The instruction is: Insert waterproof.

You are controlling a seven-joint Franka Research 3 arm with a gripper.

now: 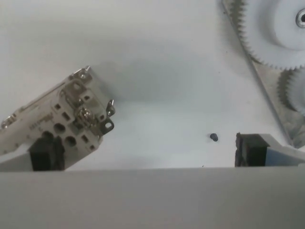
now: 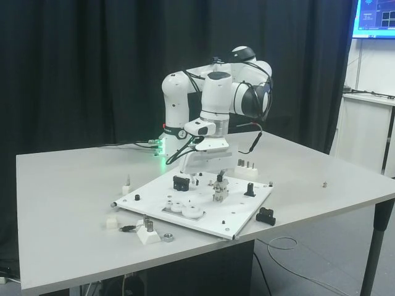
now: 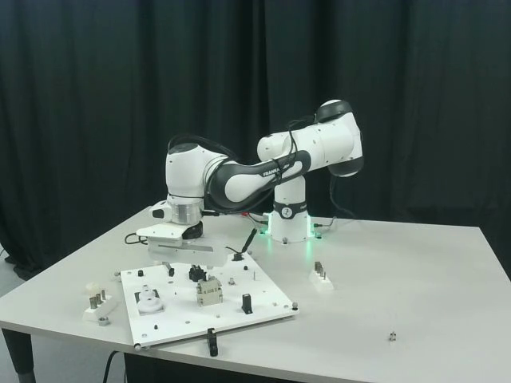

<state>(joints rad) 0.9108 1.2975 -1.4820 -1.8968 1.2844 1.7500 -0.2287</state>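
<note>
Hovering released and empty over the board [image 2: 247, 206], the end effector [image 1: 147, 151] is approaching the connector [image 1: 66, 117] by one finger [image 1: 46, 153]; next, centre and descend.

Even, bright overhead light on the grey table [image 2: 62, 185]; soft shadow beside the connector block [image 1: 66, 117] in the wrist view, gears [image 1: 279, 28] washed out, slightly blurred

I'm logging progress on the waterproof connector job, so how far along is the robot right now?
Early stage. Nothing looks inserted yet. The gripper is open and empty, hovering over the white board, with the connector block by one fingertip. Still left: closing on the part, carrying it to its socket and pushing it in. Which socket that is, I can't tell.
</note>
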